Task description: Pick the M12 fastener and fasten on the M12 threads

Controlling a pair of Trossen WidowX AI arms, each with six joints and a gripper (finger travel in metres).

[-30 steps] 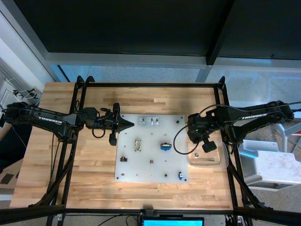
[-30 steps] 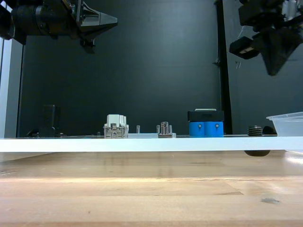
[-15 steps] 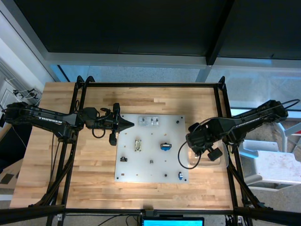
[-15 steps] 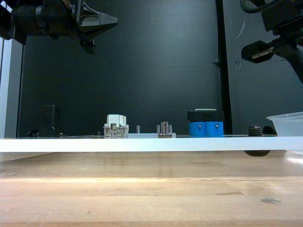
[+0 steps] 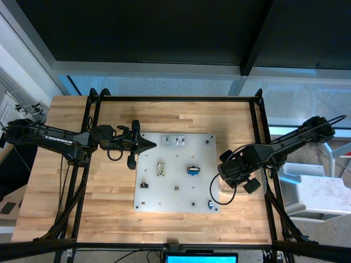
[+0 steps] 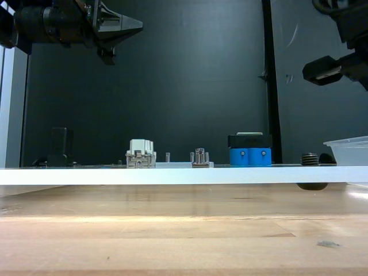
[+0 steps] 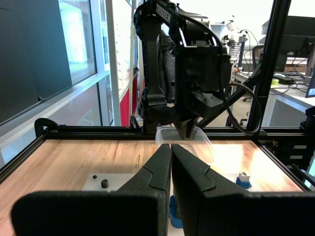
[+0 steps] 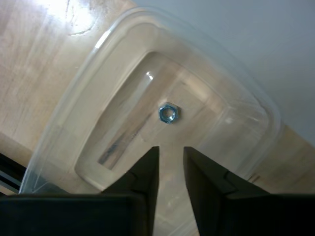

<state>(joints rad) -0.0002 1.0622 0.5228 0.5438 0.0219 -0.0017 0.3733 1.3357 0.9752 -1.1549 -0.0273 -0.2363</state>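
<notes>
Wooden table (image 5: 109,208) is carrying the white board (image 5: 164,200), with the clear tray (image 8: 74,123) sitting just beside it. Inside the tray the M12 fastener (image 8: 169,113) is lying flat; the right pincer (image 8: 171,149) is hovering above it, its 2 fingers narrowly apart. The left pincer (image 7: 170,146) is hanging well away from the tray, fingers together. The stud (image 6: 310,158) is showing bare ribs. Picking seems under way: next, the right pincer is needing to drop, straddle the fastener and close.

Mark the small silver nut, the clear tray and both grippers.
Clear plastic tray (image 8: 93,103): right wrist view, side wall.
Small silver hex nut (image 8: 162,114): right wrist view, its ring, on tray floor.
Right gripper (image 8: 171,150): right wrist view, between open jaws, above tray.
Left gripper (image 7: 171,146): left wrist view, between shut jaws, parked high.
</notes>
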